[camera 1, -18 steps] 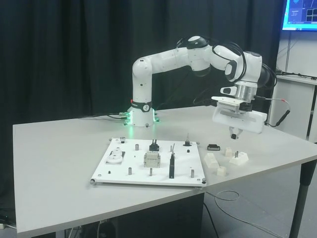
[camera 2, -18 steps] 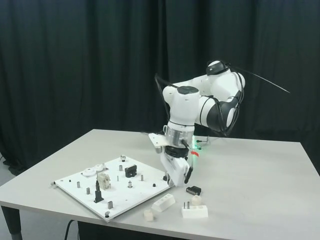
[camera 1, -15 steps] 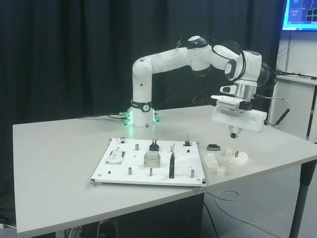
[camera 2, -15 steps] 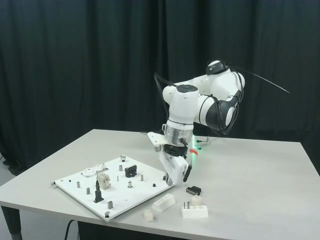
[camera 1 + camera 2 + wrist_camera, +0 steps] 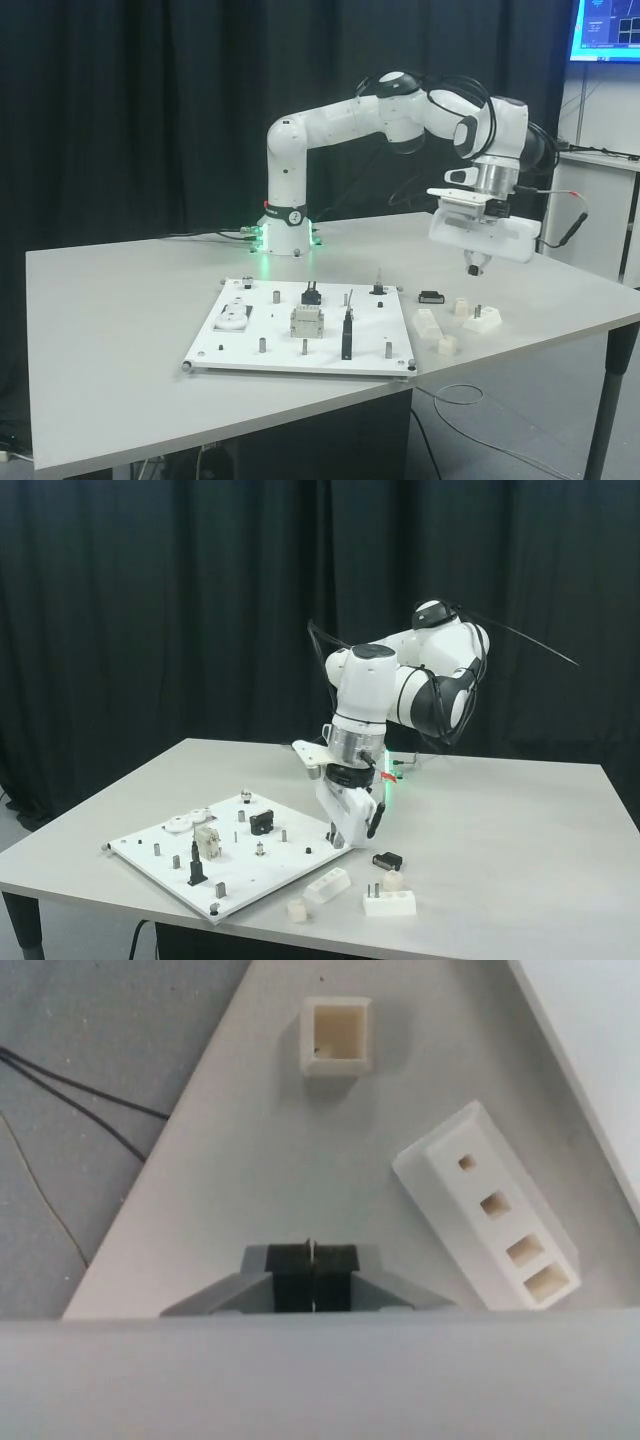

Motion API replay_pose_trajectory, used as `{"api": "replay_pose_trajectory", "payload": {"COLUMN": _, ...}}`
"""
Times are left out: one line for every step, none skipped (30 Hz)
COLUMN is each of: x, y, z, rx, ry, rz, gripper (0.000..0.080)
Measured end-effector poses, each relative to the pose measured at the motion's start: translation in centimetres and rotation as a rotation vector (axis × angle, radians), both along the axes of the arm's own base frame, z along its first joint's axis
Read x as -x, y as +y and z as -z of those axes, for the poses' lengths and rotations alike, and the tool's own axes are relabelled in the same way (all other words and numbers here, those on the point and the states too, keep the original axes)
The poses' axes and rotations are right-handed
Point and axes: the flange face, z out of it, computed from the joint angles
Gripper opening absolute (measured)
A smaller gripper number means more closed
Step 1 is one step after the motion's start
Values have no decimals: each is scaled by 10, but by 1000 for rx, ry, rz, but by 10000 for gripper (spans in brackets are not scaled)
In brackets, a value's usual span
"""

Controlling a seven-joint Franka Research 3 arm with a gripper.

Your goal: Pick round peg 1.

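My pincer [image 5: 473, 268] hangs in open air above the table [image 5: 120, 300] near its corner edge, well clear of the white board [image 5: 300, 330]. Only my wrist camera shows a four-holed white block [image 5: 487, 1222] and a small square cup [image 5: 336, 1035] below. My fingers [image 5: 311, 1278] are pressed together, holding nothing. I cannot tell which piece is round peg 1.

Even overhead light fell on the grey table [image 5: 120, 300]; black curtains [image 5: 150, 600] stayed dark, shadows were soft, and a green glow marked the arm's base [image 5: 284, 238].
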Motion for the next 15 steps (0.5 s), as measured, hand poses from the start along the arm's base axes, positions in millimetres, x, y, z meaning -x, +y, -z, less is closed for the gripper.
{"api": "replay_pose_trajectory", "payload": {"x": 0, "y": 1, "z": 0, "rx": 0, "ry": -1, "rz": -2, "gripper": 1}}
{"api": "replay_pose_trajectory", "payload": {"x": -1, "y": 2, "z": 0, "rx": 0, "ry": -2, "rz": -4, "gripper": 1}}
{"api": "replay_pose_trajectory", "payload": {"x": -1, "y": 3, "z": -1, "rx": 0, "ry": -4, "rz": -6, "gripper": 1}}
{"api": "replay_pose_trajectory", "payload": {"x": -2, "y": 4, "z": -1, "rx": 1, "ry": -5, "rz": -7, "gripper": 1}}
{"api": "replay_pose_trajectory", "payload": {"x": -2, "y": 4, "z": -1, "rx": 0, "ry": -7, "rz": -6, "gripper": 1}}
{"api": "replay_pose_trajectory", "payload": {"x": -3, "y": 5, "z": -1, "rx": 0, "ry": -7, "rz": -7, "gripper": 1}}
{"api": "replay_pose_trajectory", "payload": {"x": -3, "y": 6, "z": -2, "rx": 0, "ry": -8, "rz": -9, "gripper": 1}}
{"api": "replay_pose_trajectory", "payload": {"x": -4, "y": 6, "z": -2, "rx": 0, "ry": -8, "rz": -10, "gripper": 1}}
{"api": "replay_pose_trajectory", "payload": {"x": -4, "y": 7, "z": -2, "rx": 0, "ry": -9, "rz": -11, "gripper": 186}}
{"api": "replay_pose_trajectory", "payload": {"x": -4, "y": 7, "z": -2, "rx": 0, "ry": -9, "rz": -13, "gripper": 186}}
{"api": "replay_pose_trajectory", "payload": {"x": -4, "y": 8, "z": -2, "rx": 0, "ry": -8, "rz": -16, "gripper": 186}}
{"api": "replay_pose_trajectory", "payload": {"x": -5, "y": 8, "z": -2, "rx": -1, "ry": -7, "rz": -20, "gripper": 186}}
{"api": "replay_pose_trajectory", "payload": {"x": -5, "y": 9, "z": -2, "rx": -2, "ry": -5, "rz": -25, "gripper": 186}}
{"api": "replay_pose_trajectory", "payload": {"x": -5, "y": 9, "z": -2, "rx": -3, "ry": -4, "rz": -30, "gripper": 186}}
{"api": "replay_pose_trajectory", "payload": {"x": -5, "y": 9, "z": -3, "rx": -5, "ry": -3, "rz": -33, "gripper": 186}}
